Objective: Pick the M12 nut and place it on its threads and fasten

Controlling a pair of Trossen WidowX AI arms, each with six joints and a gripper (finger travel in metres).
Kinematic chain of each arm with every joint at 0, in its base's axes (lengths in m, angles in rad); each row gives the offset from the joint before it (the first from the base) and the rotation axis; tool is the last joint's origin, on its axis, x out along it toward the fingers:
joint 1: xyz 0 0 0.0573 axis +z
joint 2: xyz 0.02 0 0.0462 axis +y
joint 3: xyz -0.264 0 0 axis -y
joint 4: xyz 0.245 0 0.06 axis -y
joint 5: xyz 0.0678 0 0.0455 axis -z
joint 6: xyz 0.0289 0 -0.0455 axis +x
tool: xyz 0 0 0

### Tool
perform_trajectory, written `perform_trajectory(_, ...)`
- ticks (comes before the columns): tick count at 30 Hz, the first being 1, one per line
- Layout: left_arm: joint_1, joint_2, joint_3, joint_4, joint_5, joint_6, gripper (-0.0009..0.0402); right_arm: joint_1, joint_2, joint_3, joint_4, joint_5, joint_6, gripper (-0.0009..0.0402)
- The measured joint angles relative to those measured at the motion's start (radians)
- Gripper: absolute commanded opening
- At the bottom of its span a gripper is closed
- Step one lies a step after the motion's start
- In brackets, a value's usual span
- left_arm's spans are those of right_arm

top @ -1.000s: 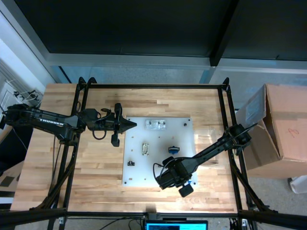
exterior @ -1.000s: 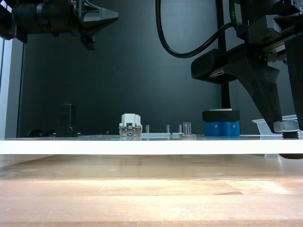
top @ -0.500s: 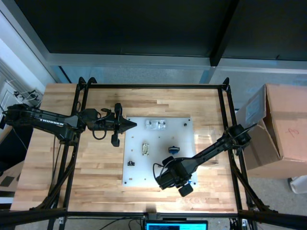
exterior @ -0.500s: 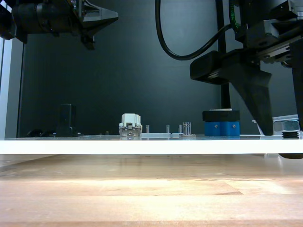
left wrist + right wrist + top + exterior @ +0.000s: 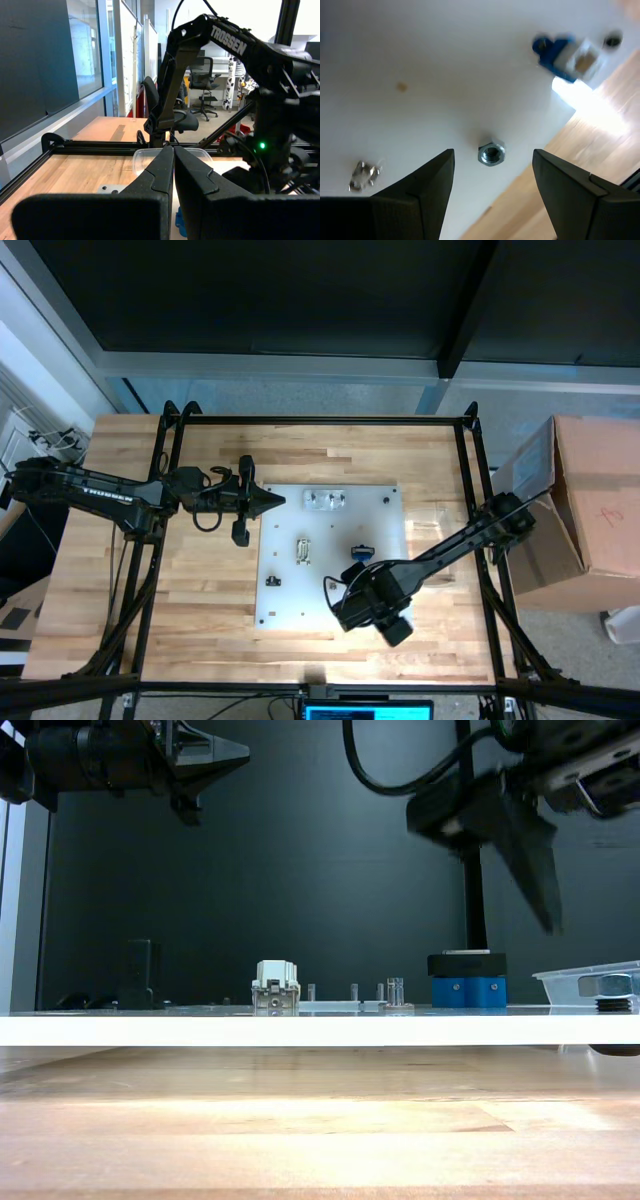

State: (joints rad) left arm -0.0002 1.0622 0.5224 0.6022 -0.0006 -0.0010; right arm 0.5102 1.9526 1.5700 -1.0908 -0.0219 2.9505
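Observation:
The silver nut [image 5: 605, 985] sits free on top of its black stud [image 5: 613, 1005], whose ribs still show beneath it. From above, the nut [image 5: 491, 153] stands on the white board [image 5: 420, 60] near its edge. My right gripper [image 5: 492, 151] hangs open well above the nut, one finger on each side of it and touching nothing. One of its fingers [image 5: 530, 860] shows lifted in the low view. In the high view the right gripper [image 5: 392, 620] covers the stud. My left gripper [image 5: 278, 500] hovers shut over the board's far left edge, holding nothing.
A blue block [image 5: 467, 990] and a white-grey connector [image 5: 275, 988] stand mid-board. A clear tray [image 5: 590, 972] lies behind the stud. A small silver clip [image 5: 364, 175] lies on the board. A cardboard box [image 5: 590, 510] stands off the table's right side.
The right gripper's fingers spread away from the nut, then rose clear of it. The nut stayed on its stud. The left arm has not moved.

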Motion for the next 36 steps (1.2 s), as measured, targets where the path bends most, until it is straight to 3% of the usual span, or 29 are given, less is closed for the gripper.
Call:
perform_trajectory(5,0.0,0.0,0.0,0.0,0.0,0.0,0.0,0.0,-0.036,0.0,-0.143,0.08,-0.539,0.022)
perform_trajectory(8,0.0,0.0,0.0,0.0,0.0,0.0,0.0,-0.001,-0.048,0.0,-0.181,0.082,-0.944,0.022)
perform_trajectory(12,0.0,0.0,0.0,0.0,0.0,0.0,0.0,0.003,-0.051,0.0,-0.185,0.026,-1.5,0.022)
perform_trajectory(16,0.0,0.0,0.0,0.0,0.0,0.0,0.0,0.006,-0.052,0.0,-0.166,-0.013,-1.886,0.022)
perform_trajectory(22,0.0,0.0,0.0,0.0,0.0,0.0,0.0,0.011,-0.052,0.0,-0.15,-0.08,-2.099,0.022)
perform_trajectory(33,0.0,0.0,0.0,0.0,0.0,0.0,0.0,0.011,-0.048,0.001,-0.014,-0.078,-2.249,0.0218)
perform_trajectory(36,0.0,0.0,0.0,0.0,0.0,0.0,0.0,0.013,-0.046,0.001,0.007,-0.021,-2.284,0.0189)
